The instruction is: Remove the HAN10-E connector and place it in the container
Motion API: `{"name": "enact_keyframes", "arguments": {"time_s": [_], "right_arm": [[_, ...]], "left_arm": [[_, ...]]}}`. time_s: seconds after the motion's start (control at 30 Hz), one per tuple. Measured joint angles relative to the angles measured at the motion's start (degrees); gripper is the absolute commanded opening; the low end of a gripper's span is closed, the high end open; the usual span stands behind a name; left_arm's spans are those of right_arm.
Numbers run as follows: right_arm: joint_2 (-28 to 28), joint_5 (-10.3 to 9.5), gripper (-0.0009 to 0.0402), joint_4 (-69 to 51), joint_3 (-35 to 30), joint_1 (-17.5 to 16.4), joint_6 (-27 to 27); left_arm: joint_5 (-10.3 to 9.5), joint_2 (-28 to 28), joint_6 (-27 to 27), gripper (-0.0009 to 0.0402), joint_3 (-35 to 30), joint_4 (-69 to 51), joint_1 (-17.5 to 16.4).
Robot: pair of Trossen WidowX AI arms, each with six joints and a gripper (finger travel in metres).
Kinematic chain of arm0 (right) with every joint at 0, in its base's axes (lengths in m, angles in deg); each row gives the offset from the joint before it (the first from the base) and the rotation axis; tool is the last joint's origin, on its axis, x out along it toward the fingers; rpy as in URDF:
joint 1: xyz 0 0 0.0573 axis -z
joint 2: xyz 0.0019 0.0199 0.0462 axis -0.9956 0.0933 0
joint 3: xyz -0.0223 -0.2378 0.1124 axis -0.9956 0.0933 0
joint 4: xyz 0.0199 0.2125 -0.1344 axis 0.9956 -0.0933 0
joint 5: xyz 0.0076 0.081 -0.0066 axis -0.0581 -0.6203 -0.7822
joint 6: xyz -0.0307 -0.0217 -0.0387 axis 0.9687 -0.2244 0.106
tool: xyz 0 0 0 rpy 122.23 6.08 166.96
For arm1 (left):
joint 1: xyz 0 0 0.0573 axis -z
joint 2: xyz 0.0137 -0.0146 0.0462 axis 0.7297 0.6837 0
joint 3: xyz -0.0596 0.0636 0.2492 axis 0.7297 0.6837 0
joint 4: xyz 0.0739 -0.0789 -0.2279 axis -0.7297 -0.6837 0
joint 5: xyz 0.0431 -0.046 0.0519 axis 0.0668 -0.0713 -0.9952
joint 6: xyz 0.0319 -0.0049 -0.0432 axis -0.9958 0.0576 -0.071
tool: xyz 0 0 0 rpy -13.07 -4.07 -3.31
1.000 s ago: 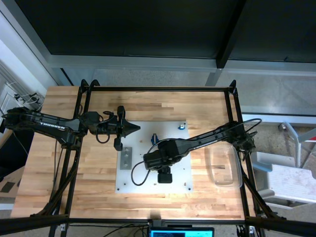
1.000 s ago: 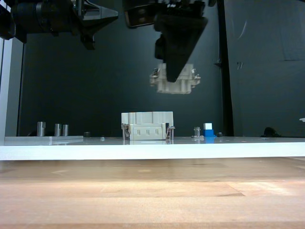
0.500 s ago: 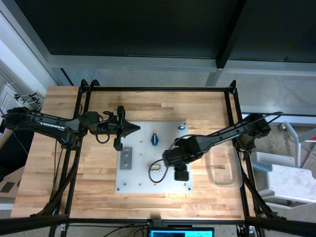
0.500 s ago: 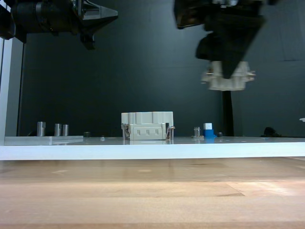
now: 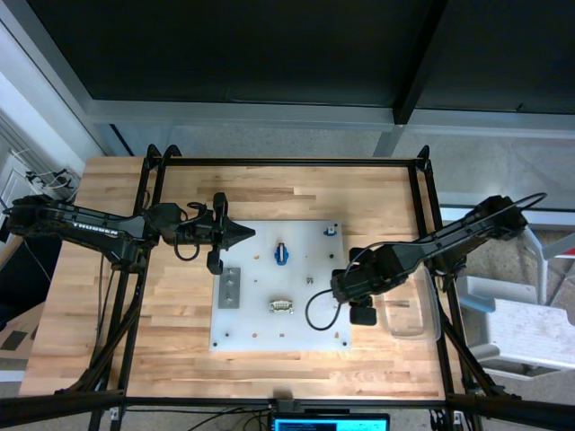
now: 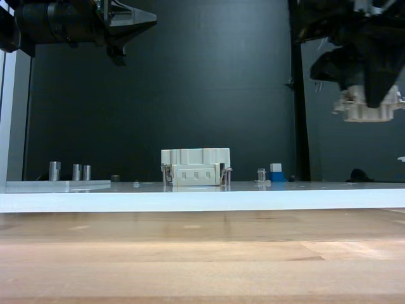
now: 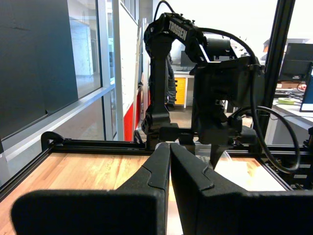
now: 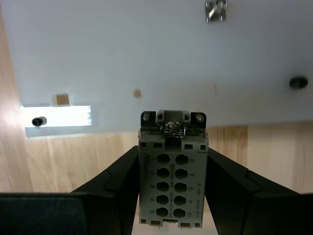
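Carrying the connector (image 8: 172, 166) clamped between its fingers, the right gripper (image 5: 362, 313) has swung off the board (image 5: 243, 332), high up, to just beside the container (image 5: 415, 310); release likely follows. Left gripper (image 5: 241, 233) hangs closed over the board's far-left edge

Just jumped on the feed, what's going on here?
The right hand grips the small grey-beige rectangular HAN10-E connector, raised in the air near the right edge of the white board, beside the clear plastic container and not yet over it. The left hand is shut and empty, parked high over the board's far left part.
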Motion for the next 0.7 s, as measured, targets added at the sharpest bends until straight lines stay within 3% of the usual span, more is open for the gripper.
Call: {"name": "enact_keyframes", "arguments": {"time_s": [0.7], "right_arm": [[-13.03, 0.02, 0.002, -0.31, 14.97, -7.17, -13.97]], "left_arm": [[0.0, 0.0, 0.0, 0.0, 0.0, 0.0, 0.0]]}}
